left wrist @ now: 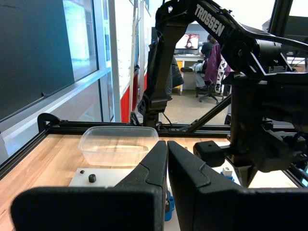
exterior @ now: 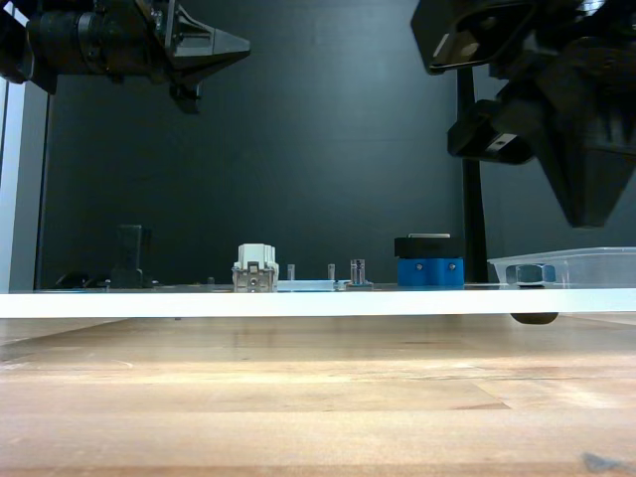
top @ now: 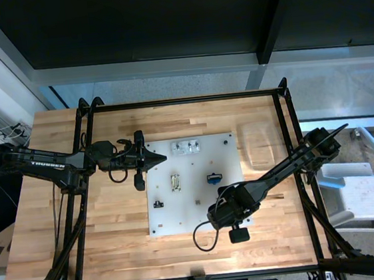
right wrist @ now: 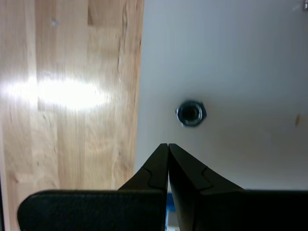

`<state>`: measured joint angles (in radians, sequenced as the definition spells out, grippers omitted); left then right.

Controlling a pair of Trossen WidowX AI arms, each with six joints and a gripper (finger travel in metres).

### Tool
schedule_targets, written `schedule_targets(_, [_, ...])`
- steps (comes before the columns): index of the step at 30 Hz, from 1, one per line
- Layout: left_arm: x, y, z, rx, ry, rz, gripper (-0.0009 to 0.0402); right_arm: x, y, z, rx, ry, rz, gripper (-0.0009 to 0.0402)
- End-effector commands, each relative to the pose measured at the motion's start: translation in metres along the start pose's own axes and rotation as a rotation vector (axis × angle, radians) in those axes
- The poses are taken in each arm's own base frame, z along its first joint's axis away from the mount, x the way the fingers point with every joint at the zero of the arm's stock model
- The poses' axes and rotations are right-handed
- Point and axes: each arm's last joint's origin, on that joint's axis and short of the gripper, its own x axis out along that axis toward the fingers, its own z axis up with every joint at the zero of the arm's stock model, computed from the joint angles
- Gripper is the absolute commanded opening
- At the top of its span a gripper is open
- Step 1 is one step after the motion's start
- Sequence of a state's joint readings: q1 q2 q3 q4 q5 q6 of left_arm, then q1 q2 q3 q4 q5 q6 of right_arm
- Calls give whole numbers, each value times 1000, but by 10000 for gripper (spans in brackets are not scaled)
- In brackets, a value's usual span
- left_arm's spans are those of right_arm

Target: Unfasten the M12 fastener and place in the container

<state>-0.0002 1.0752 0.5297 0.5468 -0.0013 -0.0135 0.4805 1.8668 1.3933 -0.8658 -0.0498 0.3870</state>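
At 10 o'clock of the white board (top: 181, 214), well above it: the left hand (top: 164, 158), pointing toward 3 o'clock, fingertips pressed together, empty. In the left wrist view, that closed pinch aimed across the desk (top: 124, 247) toward the container (left wrist: 118, 144).

On the board, from 9 toward 3 o'clock: a small white connector (top: 175, 182) near the middle, then a blue block (top: 214, 178) with a black cap.

At about 5 o'clock of the board, close to its near right edge: the M12 nut (right wrist: 198, 115), silver and hexagonal, on its stud (right wrist: 190, 113), the dark core inside the hex, and sitting low against the white surface. In the low view, the nut (exterior: 529, 273) seemingly inside the container behind it. From above, that container well apart from the nut's place.

Over that 5 o'clock spot: the right hand (right wrist: 168, 144), pointing straight down, fingers shut tight against each other, gripping nothing. Clear of the nut, with the tips just short of it in the right wrist view and well above board level in the low view.

At 2 o'clock of the board, on the desk just beside the far right corner: the container (top: 258, 144), clear and shallow.
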Motion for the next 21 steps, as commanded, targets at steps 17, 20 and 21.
schedule_targets(17, [0,0,0,0,0,0,0,22,3,6,-7,-16,-1,0])
schedule_targets(20, [0,0,0,0,0,0,0,23,1,5,-5,-15,-33,0])
schedule_targets(21, [0,0,0,0,0,0,0,23,1,4,-4,-9,-43,0])
